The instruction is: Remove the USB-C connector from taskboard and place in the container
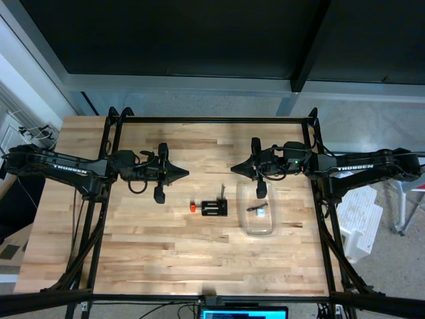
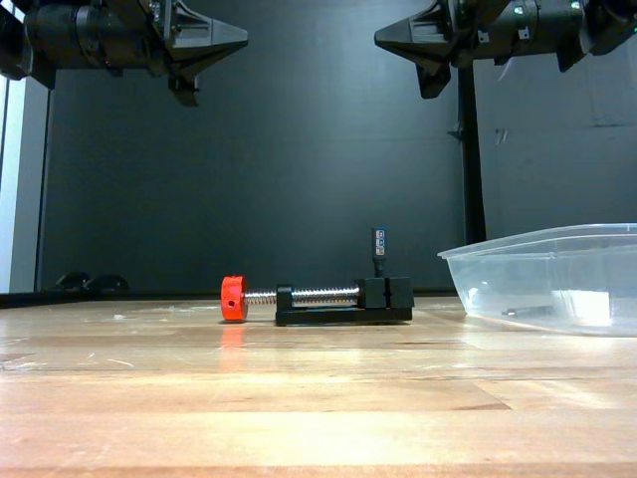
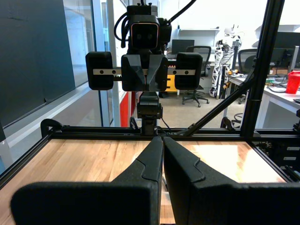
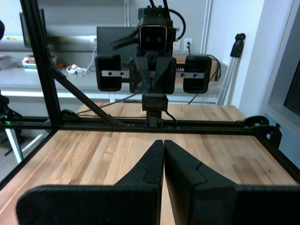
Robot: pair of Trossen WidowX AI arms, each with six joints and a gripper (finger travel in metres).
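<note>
Light wooden plank bench [image 1: 166, 259]: carries all items. Left pincer [image 1: 185, 173] and right pincer [image 1: 233, 168]: both raised well above the bench, tips facing each other, fingers closed together and holding nothing. Clear rectangular plastic container [image 1: 243, 220]: sits below the right pincer. Small black vise-like taskboard [image 1: 214, 208] with orange-red knob: lies beside the container, apart from it, a thin upright piece [image 2: 378, 244] rising from its block. Tiny dark grey USB-C connector [image 1: 256, 208]: lies inside the container, next to a small white cube-like piece [image 1: 261, 213].
</note>
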